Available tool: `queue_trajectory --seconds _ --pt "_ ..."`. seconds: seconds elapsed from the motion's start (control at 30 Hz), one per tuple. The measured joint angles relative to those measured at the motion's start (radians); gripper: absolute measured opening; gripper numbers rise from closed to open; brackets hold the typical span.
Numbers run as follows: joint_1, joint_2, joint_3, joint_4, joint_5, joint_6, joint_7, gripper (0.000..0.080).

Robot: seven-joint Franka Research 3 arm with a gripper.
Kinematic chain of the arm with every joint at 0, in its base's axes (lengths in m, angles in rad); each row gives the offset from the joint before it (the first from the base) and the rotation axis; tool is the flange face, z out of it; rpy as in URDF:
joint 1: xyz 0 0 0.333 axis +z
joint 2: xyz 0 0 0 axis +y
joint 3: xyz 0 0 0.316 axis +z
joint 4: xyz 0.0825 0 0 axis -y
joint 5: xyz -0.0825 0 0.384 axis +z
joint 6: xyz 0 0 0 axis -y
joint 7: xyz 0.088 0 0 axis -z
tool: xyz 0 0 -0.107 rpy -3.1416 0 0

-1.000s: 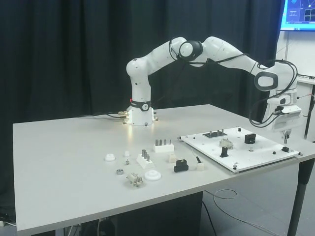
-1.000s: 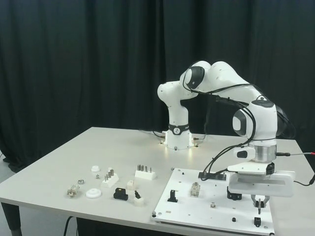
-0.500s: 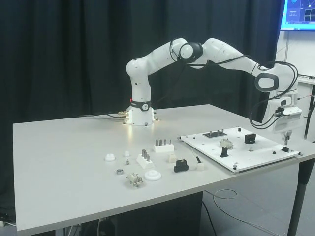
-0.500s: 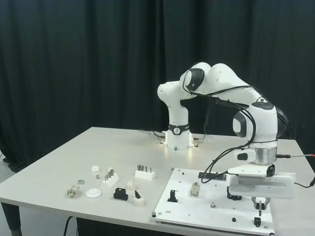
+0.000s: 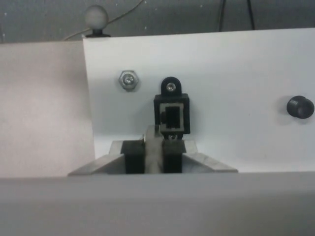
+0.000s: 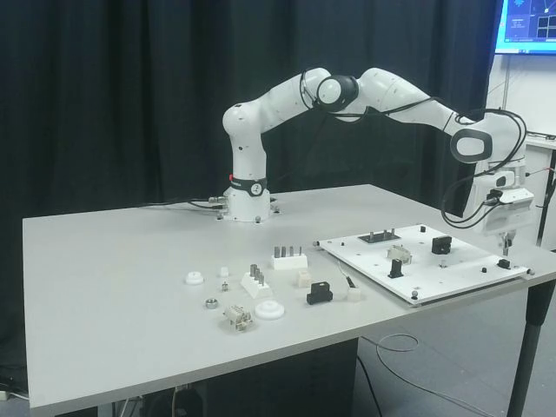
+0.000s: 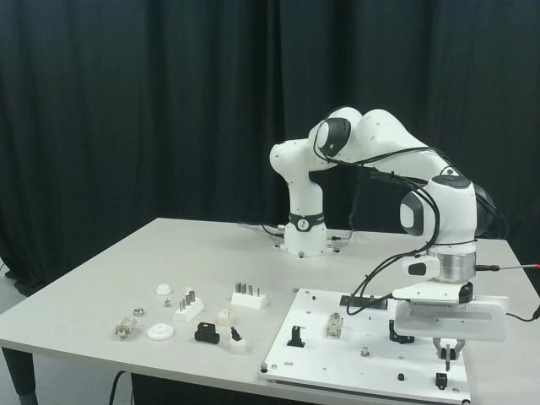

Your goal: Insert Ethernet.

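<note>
**Over the Ethernet socket at the board's far corner**

Black curtains hang behind my grey table [image 6: 104, 261], which carries everything from one side to the other. Going from the left in the first room view, small parts lie loose on the tabletop: a white ring [image 6: 194, 278], a metal connector [image 6: 236, 317], a white disc [image 6: 270, 310], a white block with upright pins [image 6: 287, 258], and a black bracket [image 6: 319, 293]. My base [image 6: 246, 201] stands behind them, bolted to the table.

Further right lies the white board [image 6: 452, 269], with black fittings fixed across it. At its right end, near the corner, sits the black Ethernet socket [image 5: 171, 112], a small square housing held by a screw tab; in the second room view it is the dark piece [image 7: 440, 380] directly beneath my hand.

My gripper [image 5: 153, 156] hangs just above that socket, apart from it. The wrist view shows my two fingers [image 5: 132, 156] drawn close together around a slim grey piece that rises between them; I take it to be the Ethernet plug [image 5: 153, 142], though its shape is hard to make out. Its tip sits just beside the socket's opening, not inside it. A hex nut [image 5: 128, 80] lies on the board near the socket, and a black knob [image 5: 299, 106] stands well apart from it.
</note>
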Motion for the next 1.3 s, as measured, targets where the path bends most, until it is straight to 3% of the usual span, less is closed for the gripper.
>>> queue_trajectory --seconds 1.3 --pt "-0.006 0.018 -0.001 0.015 0.000 -0.004 -0.015 0.0073"
